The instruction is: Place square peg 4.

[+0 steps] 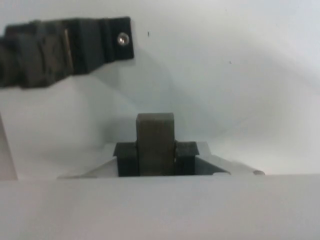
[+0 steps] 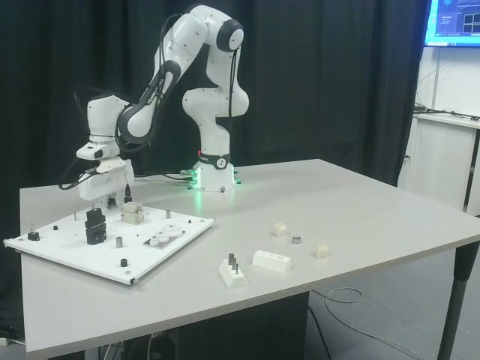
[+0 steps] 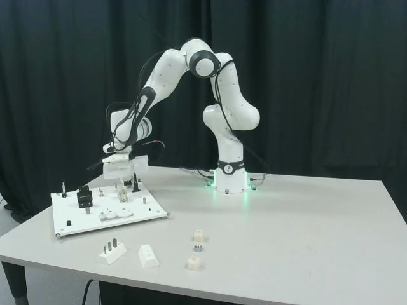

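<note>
A white Franka arm (image 3: 191, 70) of rounded, jointed segments, with black bands at its joints and a black cable (image 2: 154, 79) running along its upper link. A green glow rings its base (image 3: 230, 181). Its tool (image 1: 156, 160) has black fingers (image 1: 186, 157).

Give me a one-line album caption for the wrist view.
The claw grips a square peg above the white board, near a black fixture.

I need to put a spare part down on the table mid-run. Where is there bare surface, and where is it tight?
Bare stretches: the grey table between the arm's base and the far right edge, and the front strip below the white board. Crowded: the board itself, under the gripper holding the square peg, and the cluster of small white blocks mid-table.
</note>
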Motion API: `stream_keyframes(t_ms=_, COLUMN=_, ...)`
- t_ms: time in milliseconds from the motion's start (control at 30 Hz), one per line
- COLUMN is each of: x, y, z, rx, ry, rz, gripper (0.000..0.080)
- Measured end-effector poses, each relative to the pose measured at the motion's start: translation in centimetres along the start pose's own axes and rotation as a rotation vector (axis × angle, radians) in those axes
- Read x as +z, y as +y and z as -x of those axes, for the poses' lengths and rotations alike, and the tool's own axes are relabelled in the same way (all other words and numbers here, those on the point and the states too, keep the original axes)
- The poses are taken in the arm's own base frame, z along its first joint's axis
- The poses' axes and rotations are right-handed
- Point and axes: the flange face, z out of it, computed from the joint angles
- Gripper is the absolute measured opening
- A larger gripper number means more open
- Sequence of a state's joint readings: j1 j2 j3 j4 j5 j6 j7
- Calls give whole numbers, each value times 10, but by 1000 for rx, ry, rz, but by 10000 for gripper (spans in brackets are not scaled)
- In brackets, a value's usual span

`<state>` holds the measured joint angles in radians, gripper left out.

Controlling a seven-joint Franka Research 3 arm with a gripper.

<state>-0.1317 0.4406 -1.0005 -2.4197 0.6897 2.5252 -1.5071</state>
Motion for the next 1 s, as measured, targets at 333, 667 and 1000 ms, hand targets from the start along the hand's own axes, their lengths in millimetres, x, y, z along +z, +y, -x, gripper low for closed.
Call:
stream_keyframes(t_ms=333, x=-13, y=1, z=1, rx=-23, ry=-6, rz=-10, gripper=150)
stream_keyframes(t_ms=667, x=-22, y=0, z=1, rx=-32, ry=-4, rz=-19, gripper=150)
stream_keyframes(t_ms=1000, x=-24, y=-1, z=1, rx=-28, ry=-6, rz=-26, gripper=150)
